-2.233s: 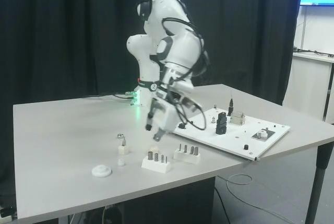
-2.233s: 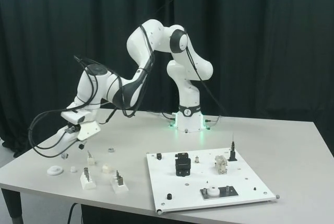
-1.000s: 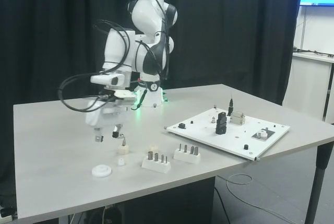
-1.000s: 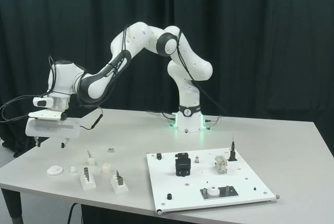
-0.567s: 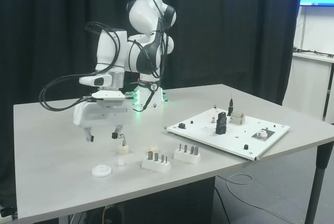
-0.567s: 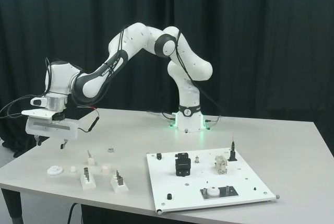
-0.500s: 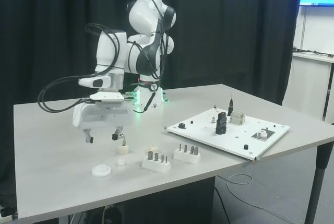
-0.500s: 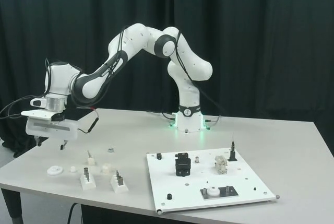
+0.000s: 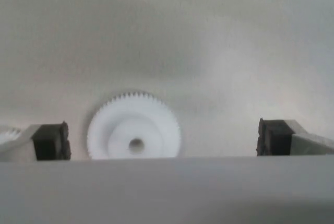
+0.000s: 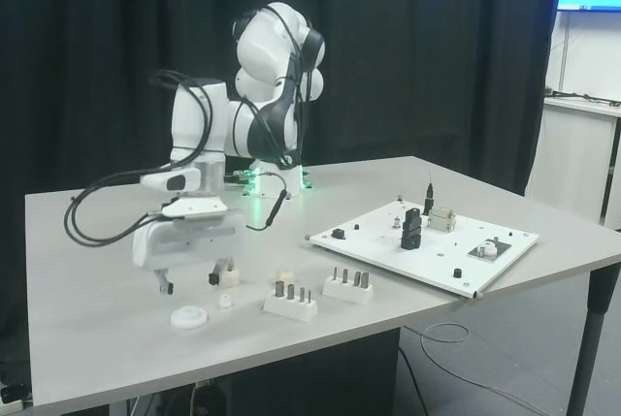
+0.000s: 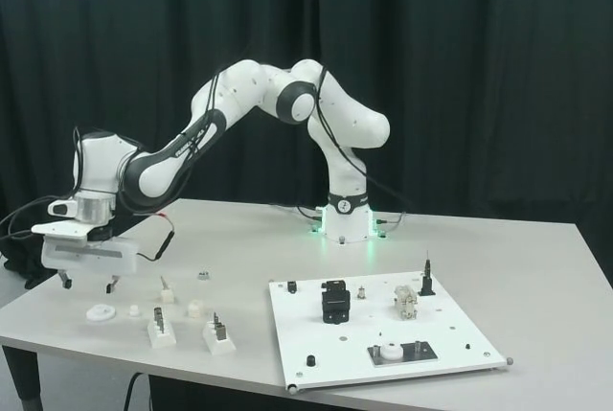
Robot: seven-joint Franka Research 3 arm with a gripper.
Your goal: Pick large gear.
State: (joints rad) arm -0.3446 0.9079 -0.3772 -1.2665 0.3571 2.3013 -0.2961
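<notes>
Swung out over the table's point(image 10: 97, 241) near left corner and lowered since the earlier frames, gripper point(image 10: 187, 285) now hovering spread wide and empty just above the white large gear point(image 10: 189, 317) lying flat there, off-centre between the fingertips point(image 9: 50, 141), so probably a slight shift before descending.

White toothed large gear point(image 9: 133, 134) flat on grey table point(image 9: 209, 51).
</notes>
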